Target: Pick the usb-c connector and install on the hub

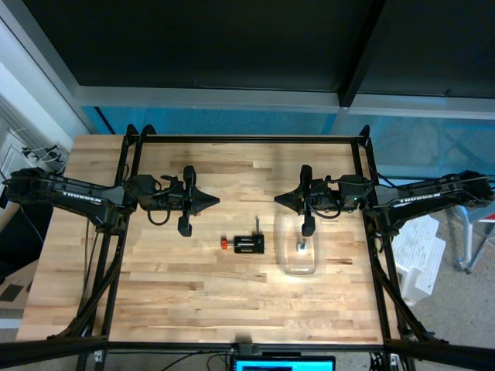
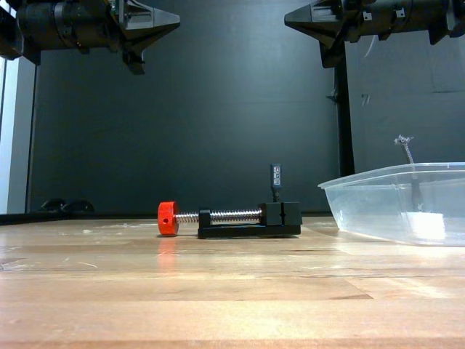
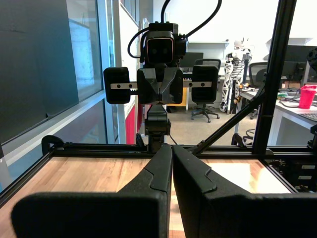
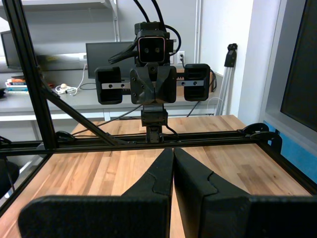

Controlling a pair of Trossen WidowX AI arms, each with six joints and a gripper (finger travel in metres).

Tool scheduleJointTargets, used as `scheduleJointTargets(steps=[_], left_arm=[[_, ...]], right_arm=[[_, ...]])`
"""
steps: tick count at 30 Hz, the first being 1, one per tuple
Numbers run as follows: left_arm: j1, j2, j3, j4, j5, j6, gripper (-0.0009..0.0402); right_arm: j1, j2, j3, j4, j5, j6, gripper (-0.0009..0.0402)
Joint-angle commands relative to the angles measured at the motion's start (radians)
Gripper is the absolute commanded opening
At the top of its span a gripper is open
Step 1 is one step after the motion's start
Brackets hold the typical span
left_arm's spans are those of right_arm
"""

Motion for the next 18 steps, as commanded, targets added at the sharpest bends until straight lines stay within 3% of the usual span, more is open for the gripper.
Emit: scheduleJointTargets(steps=[1,12,15,18], left_arm=[[0.0,0.0,0.0,0.0,0.0,0.0,0.0],[0.0,0.0,0.0,0.0,0.0,0.0,0.0],[0.0,0.0,0.0,0.0,0.0,0.0,0.0],[0.0,0.0,0.0,0.0,0.0,0.0,0.0]], right_arm=[[0.0,0.0,0.002,0.002,-0.002,0.0,0.0],[0.0,0.0,0.002,0.002,-0.002,0.003,0.0],[0.0,-0.001,0.002,-0.003,-0.045,0.032,0.0],[0.004,-0.006,0.024,-0.089,-0.045,0.037,0.0]])
